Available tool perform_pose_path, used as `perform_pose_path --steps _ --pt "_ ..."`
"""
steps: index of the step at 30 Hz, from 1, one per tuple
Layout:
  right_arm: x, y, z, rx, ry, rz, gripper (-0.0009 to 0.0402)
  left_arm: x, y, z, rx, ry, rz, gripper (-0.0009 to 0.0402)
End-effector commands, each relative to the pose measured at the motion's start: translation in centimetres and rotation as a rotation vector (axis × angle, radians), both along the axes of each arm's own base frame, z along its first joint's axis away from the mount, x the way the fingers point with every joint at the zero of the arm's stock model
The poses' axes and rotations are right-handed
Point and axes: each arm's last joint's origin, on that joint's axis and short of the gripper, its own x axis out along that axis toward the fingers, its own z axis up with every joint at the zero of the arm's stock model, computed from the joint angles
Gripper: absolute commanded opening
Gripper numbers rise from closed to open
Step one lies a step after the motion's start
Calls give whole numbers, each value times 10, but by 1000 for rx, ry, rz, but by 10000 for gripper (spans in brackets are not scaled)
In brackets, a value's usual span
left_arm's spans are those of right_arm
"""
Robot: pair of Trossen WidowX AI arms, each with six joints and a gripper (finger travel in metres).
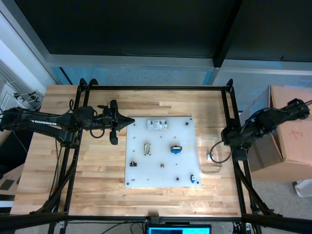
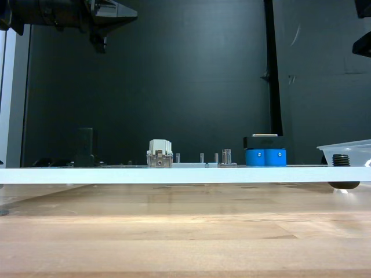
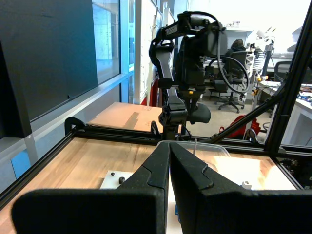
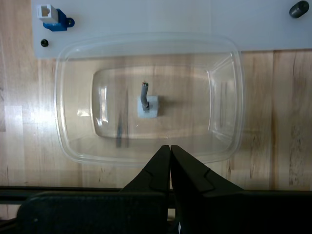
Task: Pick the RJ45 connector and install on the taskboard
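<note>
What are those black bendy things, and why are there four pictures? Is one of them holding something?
Those are two robot arms at a wooden table. One picture looks down from above. One peeks along the table top. The other two come from little cameras that ride on the arms.

Each arm ends in a pincher called an end effector. The left end effector is up in the air just left of the white board. It is shut and holds nothing. The right end effector hangs above a clear tray beside the board. It is shut and empty too.

The small grey connector lies loose in that tray. A blue holder sits on the board's corner nearby.
</note>
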Motion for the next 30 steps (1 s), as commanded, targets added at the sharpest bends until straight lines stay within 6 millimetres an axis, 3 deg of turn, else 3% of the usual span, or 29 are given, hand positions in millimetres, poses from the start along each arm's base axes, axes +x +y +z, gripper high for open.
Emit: perform_pose_path --steps 1,9,23,30 --pt "2 8 -3 -1 25 9 0 0 0 0 0 0 0 0" --pt "16 31 -20 -10 100 34 11 0 0 0 0 0 0 0" --pt "34 66 -63 -31 177 59 126 0 0 0 0 0 0 0" --pt "39 76 -79 -40 194 43 162 0 0 0 0 0 0 0"
